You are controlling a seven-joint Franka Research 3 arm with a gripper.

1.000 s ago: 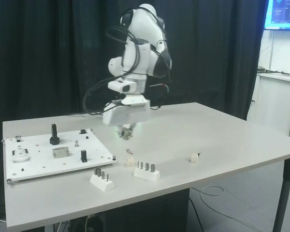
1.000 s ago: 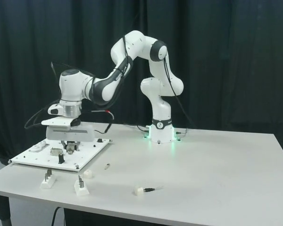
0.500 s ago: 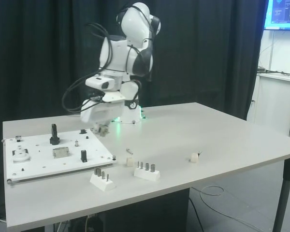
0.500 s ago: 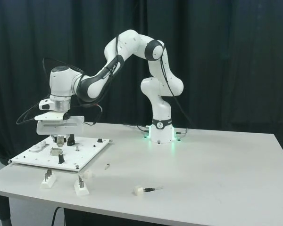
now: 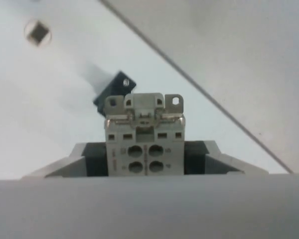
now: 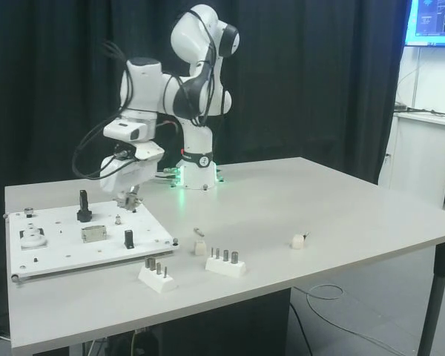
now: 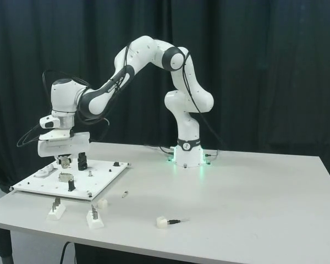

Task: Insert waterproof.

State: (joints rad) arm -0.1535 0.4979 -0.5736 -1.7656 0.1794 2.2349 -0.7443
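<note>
Gripper (image 5: pixel 144 162): fingers pinched on a grey rectangular four-hole waterproof connector (image 5: pixel 144 137), held above the white assembly board (image 6: pixel 59 245).

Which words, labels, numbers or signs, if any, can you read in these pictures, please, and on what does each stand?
None can be read.
Connector held in the gripper: small marks beside its four round holes, too blurred to read.
Robot base: a small mark on the black band, too small to read.
Screen at the room's edge: lines of text, too small to read.
</note>
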